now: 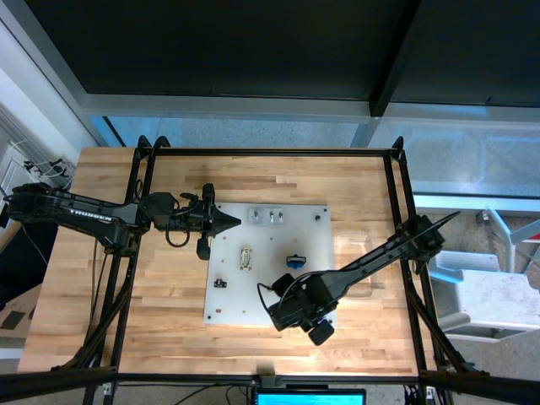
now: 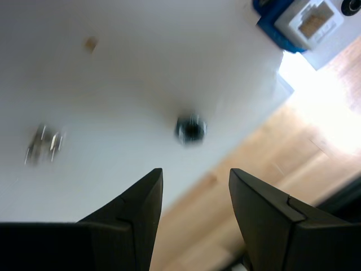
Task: Pick the M12 fastener and fasten on the M12 threads
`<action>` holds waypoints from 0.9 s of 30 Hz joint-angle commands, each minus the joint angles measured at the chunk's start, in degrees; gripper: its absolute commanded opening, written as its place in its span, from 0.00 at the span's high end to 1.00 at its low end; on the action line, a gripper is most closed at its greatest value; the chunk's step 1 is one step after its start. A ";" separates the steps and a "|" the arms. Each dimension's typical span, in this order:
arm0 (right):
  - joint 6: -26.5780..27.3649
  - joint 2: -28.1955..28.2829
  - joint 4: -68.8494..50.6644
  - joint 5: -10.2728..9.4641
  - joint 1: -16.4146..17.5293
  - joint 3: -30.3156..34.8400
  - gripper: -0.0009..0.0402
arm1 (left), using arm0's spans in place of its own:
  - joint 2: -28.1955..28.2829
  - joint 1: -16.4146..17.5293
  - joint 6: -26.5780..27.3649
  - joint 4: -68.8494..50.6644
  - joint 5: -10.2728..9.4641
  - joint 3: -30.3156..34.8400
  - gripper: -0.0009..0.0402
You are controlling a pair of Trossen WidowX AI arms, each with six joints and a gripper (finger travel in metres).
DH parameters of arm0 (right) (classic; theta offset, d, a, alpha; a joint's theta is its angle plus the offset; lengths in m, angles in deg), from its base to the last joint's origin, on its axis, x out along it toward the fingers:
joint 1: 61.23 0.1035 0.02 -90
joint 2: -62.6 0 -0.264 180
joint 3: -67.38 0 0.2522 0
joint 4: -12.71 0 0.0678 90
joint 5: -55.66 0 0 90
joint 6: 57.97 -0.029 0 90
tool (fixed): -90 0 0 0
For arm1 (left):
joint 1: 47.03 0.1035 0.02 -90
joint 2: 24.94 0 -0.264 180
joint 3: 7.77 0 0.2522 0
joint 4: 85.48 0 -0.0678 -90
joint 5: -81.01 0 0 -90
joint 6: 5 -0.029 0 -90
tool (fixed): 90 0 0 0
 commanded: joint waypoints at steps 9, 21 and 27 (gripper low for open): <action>27.43 -5.33 -2.99 -0.07 0.00 0.07 0.60 | 0.02 0.02 -0.02 0.02 0.02 0.00 0.98; 66.18 -5.33 -4.92 -0.09 0.22 -0.02 0.60 | 0.02 0.00 -0.02 0.02 0.02 0.00 0.98; 88.52 -5.33 -4.87 0.17 0.20 -0.11 0.60 | 0.02 0.00 -0.02 0.00 0.02 0.00 0.98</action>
